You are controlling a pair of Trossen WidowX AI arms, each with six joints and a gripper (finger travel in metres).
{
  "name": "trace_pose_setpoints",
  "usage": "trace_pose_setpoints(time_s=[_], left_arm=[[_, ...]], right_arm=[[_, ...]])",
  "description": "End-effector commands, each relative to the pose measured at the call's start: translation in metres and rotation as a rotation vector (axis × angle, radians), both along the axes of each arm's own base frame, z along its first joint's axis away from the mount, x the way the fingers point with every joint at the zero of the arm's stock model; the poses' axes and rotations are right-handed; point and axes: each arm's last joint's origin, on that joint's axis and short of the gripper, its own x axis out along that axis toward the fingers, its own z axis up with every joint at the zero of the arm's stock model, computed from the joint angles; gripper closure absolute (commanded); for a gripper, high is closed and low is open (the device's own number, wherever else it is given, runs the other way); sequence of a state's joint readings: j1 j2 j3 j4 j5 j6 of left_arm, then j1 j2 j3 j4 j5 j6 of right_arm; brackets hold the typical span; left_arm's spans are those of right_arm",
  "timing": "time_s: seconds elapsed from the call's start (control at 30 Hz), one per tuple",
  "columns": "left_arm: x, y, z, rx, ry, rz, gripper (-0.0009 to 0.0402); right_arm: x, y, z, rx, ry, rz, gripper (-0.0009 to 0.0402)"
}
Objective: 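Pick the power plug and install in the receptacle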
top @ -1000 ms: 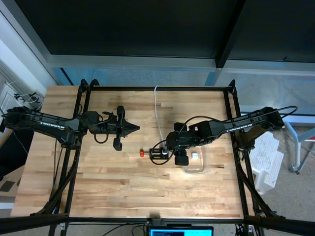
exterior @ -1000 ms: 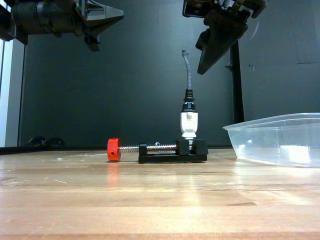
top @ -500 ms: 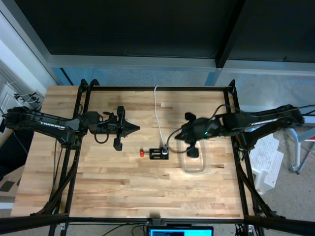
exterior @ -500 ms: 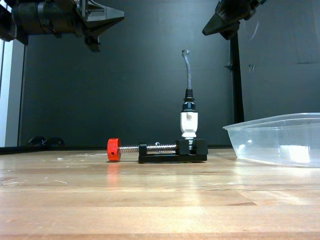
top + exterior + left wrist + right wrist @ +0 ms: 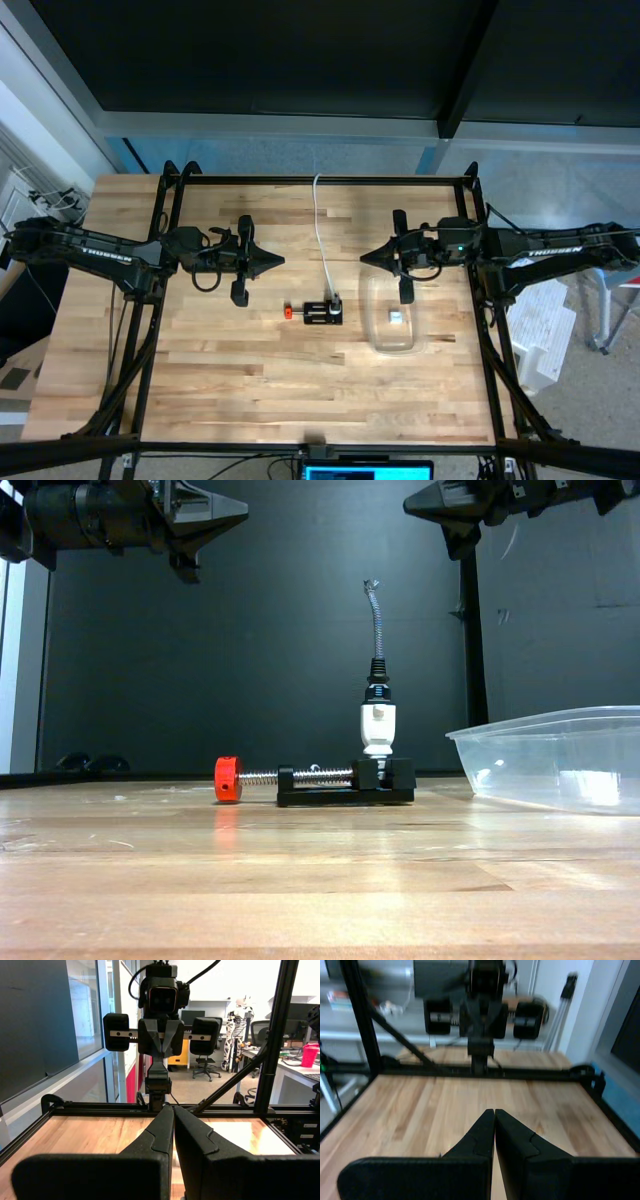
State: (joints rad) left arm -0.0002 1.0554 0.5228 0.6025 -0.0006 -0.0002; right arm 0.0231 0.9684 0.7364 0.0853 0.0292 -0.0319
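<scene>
Closed left gripper [image 5: 279, 261] and closed right gripper [image 5: 365, 257] hang high, flanking the receptacle [image 5: 377, 725].

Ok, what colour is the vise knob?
Red knob, clearest in the low view. Both shut, the left gripper and right gripper hover high above the table.

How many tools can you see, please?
2. The left tool hangs shut, raised over the table's left half; the right tool hangs shut, raised over the right half, near the clear tray.

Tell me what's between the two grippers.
Seen in the high view, just the white cable runs between the left gripper and the right gripper, both shut and raised above the table.
</scene>
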Motion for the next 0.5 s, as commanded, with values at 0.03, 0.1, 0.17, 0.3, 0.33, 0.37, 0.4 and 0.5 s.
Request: trace_pose_setpoints(time_s=[0.03,0.1,0.17,0.3,0.33,0.37,0.4,0.5], left_arm=[[0.0,0.0,0.0,0.0,0.0,0.0,0.0393],[0.0,0.0,0.0,0.0,0.0,0.0,0.0393],[0.0,0.0,0.0,0.0,0.0,0.0,0.0393],[0.0,0.0,0.0,0.0,0.0,0.0,0.0393],[0.0,0.0,0.0,0.0,0.0,0.0,0.0393],[0.0,0.0,0.0,0.0,0.0,0.0,0.0393],[0.0,0.0,0.0,0.0,0.0,0.0,0.0393],[0.0,0.0,0.0,0.0,0.0,0.0,0.0393]], right_arm=[[-0.007,-0.001,-0.004,0.002,-0.051,-0.005,0.0393],[-0.01,-0.001,-0.007,0.003,-0.071,-0.005,0.0393],[-0.014,-0.001,-0.01,0.003,-0.089,-0.006,0.0393],[-0.02,-0.001,-0.015,0.011,-0.12,-0.006,0.0393],[-0.02,-0.001,-0.016,0.016,-0.126,-0.006,0.0393],[-0.021,-0.001,-0.017,0.022,-0.133,-0.007,0.0393],[-0.021,-0.001,-0.019,0.028,-0.144,-0.007,0.0393],[-0.023,-0.001,-0.023,0.03,-0.164,-0.006,0.0393]])
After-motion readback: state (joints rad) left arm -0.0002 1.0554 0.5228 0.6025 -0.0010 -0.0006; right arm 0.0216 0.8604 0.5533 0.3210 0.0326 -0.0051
